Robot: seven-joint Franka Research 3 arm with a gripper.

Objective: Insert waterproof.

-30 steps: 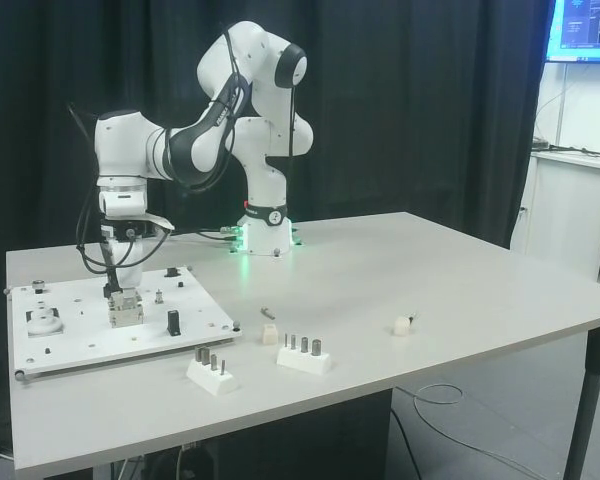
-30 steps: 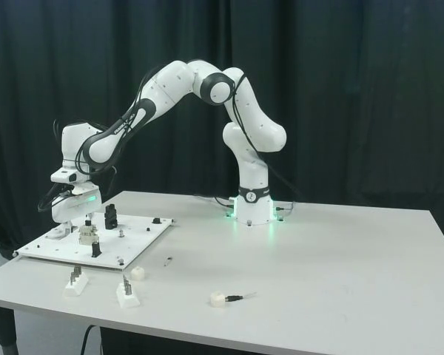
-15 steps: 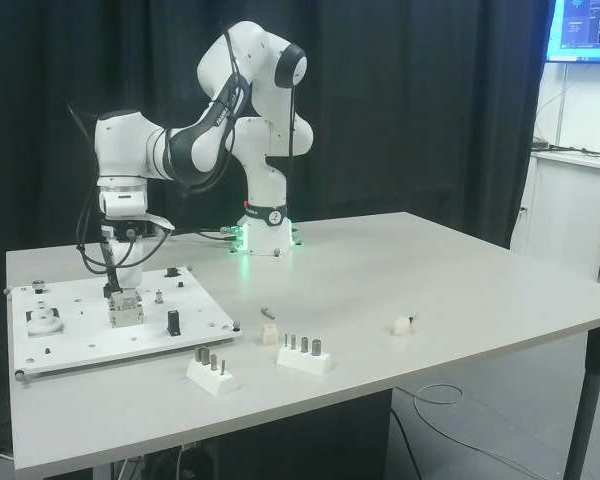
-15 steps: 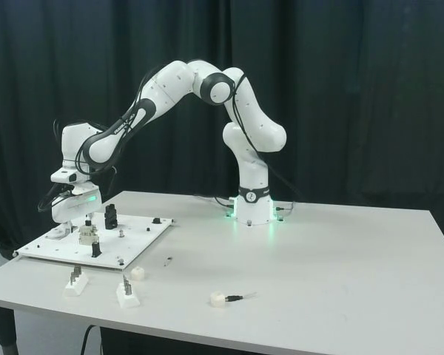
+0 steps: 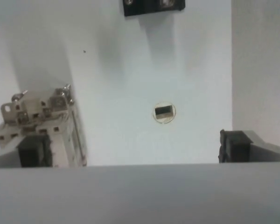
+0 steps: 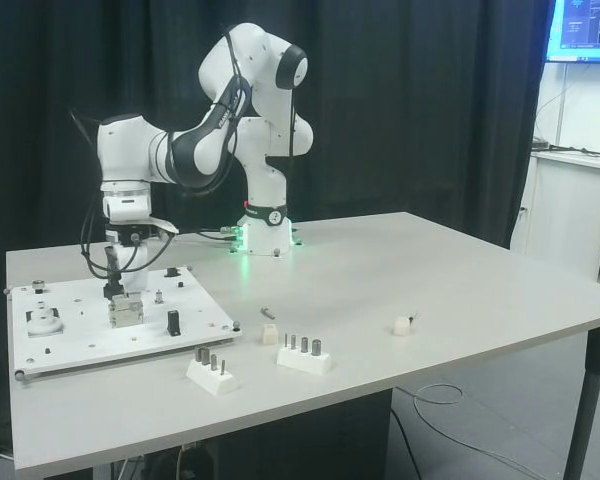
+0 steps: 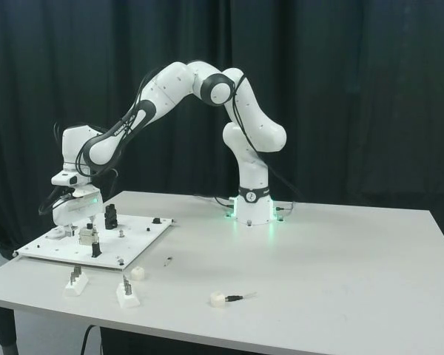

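Holders (image 6: 212,372) of white moulded plastic, each carrying short grey pegs, stand nearest on the grey desk (image 6: 400,270), with a small white cap (image 6: 403,324) off to one side. Beyond them lies the flat white board (image 6: 80,335), smooth and matte, bearing a blocky metal connector (image 6: 126,309) with screw terminals and a black upright clip (image 6: 173,321). Above that connector hangs the pincer (image 6: 119,262); the wrist view shows its two tips set apart with only bare board and a small round socket (image 5: 164,112) between them, so it appears to hold nothing. Judging by this, the waterproof part sits at the board, and the arm looks to be lifting clear after seating it. Farthest back stands the arm's base (image 6: 263,222), lit green.
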